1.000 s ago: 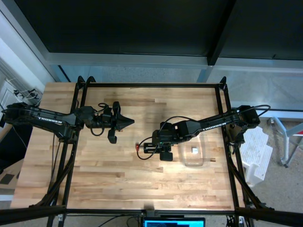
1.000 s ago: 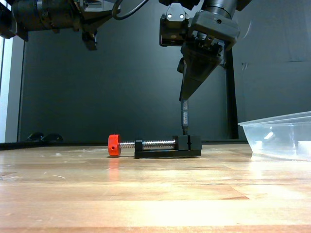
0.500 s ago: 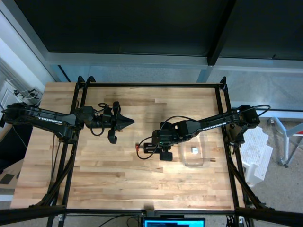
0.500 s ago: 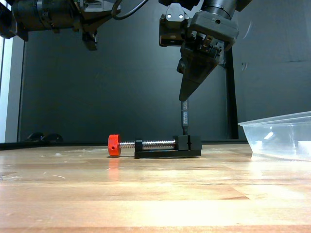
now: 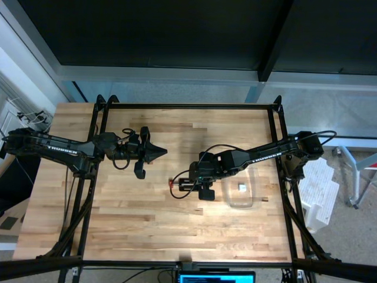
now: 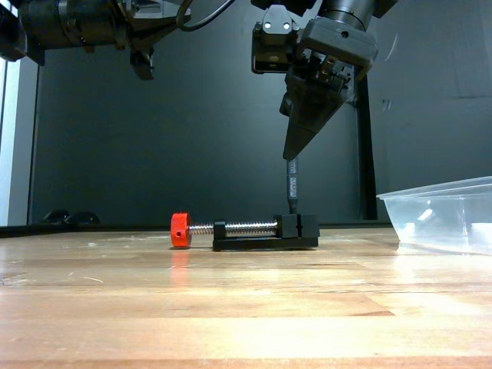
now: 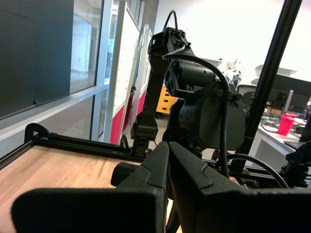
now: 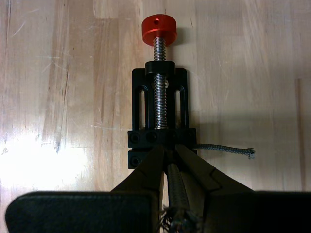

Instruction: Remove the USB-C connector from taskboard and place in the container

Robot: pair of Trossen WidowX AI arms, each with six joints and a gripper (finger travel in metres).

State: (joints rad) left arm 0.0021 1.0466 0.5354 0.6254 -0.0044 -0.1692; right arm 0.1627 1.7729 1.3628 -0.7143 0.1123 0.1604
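Right gripper (image 6: 290, 156) over mid-worktop, jaws clamped on the USB-C connector (image 6: 292, 188) standing upright in the taskboard (image 6: 265, 233) — container (image 6: 442, 219) beside it, toward the right edge. Left gripper (image 5: 163, 152) hovers nearer the left edge — jaws together.

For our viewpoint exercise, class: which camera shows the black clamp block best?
The right wrist view: block whole, from above, right pincer gripping the plug at it. Low view gives its side; high view, partly under the right arm. Left wrist view misses it; left pincer parked aloft.
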